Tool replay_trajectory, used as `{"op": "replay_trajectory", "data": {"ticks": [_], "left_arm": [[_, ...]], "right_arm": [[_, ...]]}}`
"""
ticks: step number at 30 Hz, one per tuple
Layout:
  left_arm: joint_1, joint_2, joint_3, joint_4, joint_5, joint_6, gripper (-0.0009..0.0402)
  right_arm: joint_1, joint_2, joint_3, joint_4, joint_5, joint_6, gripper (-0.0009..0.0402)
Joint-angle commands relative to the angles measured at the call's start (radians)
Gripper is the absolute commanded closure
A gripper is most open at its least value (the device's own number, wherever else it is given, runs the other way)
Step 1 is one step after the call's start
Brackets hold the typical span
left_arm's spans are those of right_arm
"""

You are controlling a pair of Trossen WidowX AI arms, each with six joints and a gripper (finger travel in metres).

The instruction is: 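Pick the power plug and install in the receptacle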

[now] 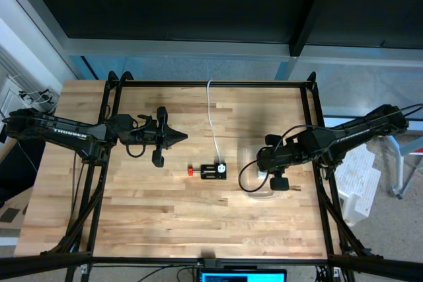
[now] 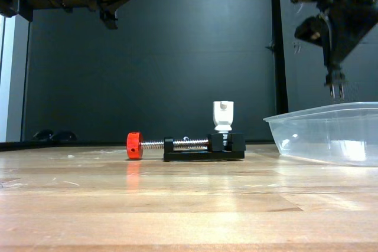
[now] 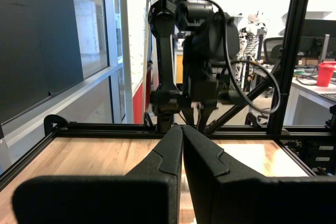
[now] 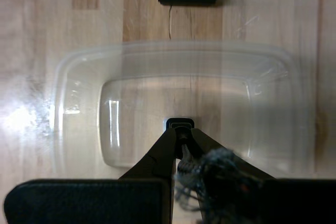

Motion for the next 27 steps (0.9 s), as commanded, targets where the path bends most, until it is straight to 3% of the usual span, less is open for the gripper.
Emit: {"op": "replay_trajectory", "data": {"ticks": [1,6,16,27], "left_arm": [[0.0,0.0,0.0,0.0,0.0,0.0,0.0393],[0.0,0.0,0.0,0.0,0.0,0.0,0.0393],[0.0,0.0,0.0,0.0,0.0,0.0,0.0393],[0.0,0.0,0.0,0.0,0.0,0.0,0.0393]], "right_arm": [[0.0,-0.001,0.056,-0.055,0.002,-0.001,0.0393],[0.001,-0.001,0.111,-0.115,0.049,0.0,0.0393],[-0.003,0.026,0.118,-0.057,0.051,-0.026,0.0393],[-0.038,0.23,0.256,0.01,0.052,-0.077,0.0393]]}}
